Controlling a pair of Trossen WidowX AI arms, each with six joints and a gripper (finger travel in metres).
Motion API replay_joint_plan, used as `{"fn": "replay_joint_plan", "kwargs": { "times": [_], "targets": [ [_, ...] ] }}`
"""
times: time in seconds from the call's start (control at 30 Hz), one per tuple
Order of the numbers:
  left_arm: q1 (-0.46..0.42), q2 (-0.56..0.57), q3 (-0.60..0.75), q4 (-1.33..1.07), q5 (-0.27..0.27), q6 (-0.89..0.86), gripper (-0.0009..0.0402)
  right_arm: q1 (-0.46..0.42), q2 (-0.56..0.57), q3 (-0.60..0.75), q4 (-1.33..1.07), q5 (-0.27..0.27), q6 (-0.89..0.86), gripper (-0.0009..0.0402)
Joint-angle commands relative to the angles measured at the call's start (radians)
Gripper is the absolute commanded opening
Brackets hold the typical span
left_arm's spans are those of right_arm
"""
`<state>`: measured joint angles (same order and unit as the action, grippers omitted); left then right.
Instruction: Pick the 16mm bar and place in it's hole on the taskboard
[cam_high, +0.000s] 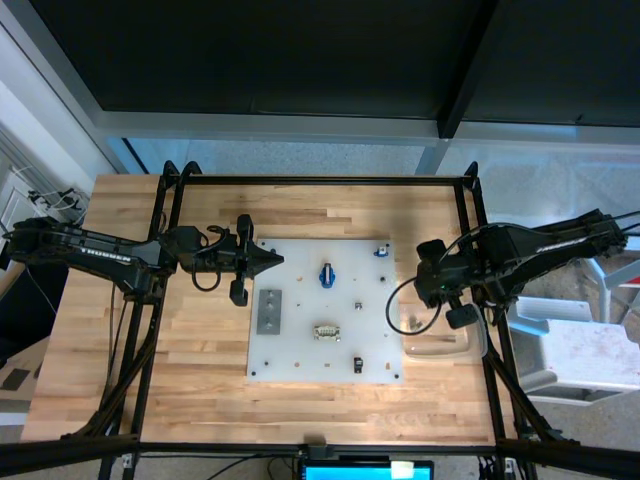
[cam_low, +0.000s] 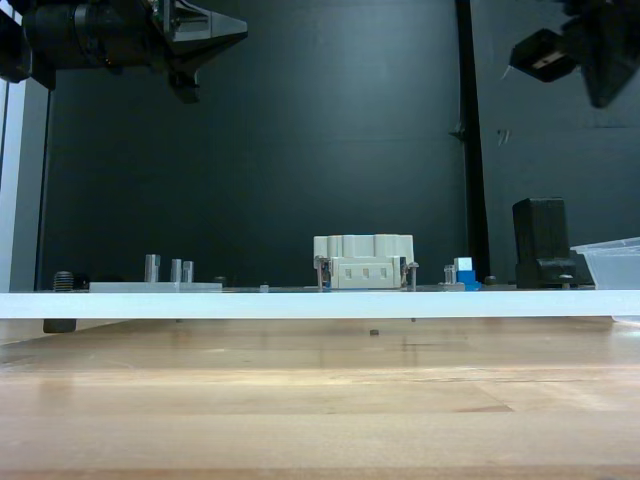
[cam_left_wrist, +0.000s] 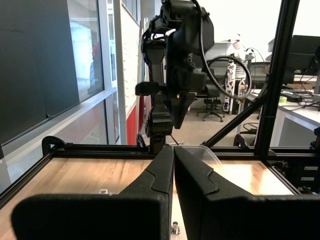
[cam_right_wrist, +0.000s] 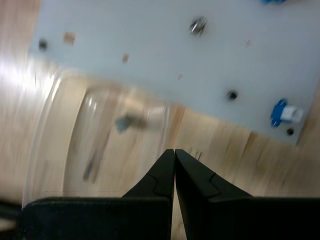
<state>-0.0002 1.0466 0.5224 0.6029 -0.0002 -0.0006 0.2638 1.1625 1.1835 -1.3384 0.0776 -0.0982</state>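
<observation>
A: Left gripper hangs clenched and empty over the left edge of the white plastic taskboard. Right gripper, same state, hangs above the clear plastic tray.
B: 16mm grey metal bar?
A: Probably that blurred streak lying free in the tray. Risk: the shut fingers descend unopened and knock it aside.

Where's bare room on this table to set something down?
Bare table between taskboard and near edge, and board nearside of grey block. Crowded by clear tray, under right gripper. Left gripper hangs over board's far-left corner. 16mm bar: cannot tell.
</observation>
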Motion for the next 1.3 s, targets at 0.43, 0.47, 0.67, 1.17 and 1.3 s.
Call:
{"fn": "replay_joint_plan", "kwargs": {
  "times": [0.43,0.47,0.67,1.17,1.3],
  "targets": [
    [0.0,0.0,0.0,0.0,0.0,0.0,0.0,0.055,0.143,-0.001,-0.022,0.002,-0.049,0.002],
    [0.0,0.0,0.0,0.0,0.0,0.0,0.0,0.061,0.154,-0.002,-0.02,0.01,-0.05,0.0025],
    [0.0,0.0,0.0,0.0,0.0,0.0,0.0,0.086,0.204,-0.014,0.01,0.013,-0.076,0.0067],
    [0.0,0.0,0.0,0.0,0.0,0.0,0.0,0.166,0.208,-0.154,0.164,0.02,-0.079,0.0173],
    [0.0,0.0,0.0,0.0,0.0,0.0,0.0,0.186,0.208,-0.195,0.216,0.019,-0.08,0.0172]
  ]
}}
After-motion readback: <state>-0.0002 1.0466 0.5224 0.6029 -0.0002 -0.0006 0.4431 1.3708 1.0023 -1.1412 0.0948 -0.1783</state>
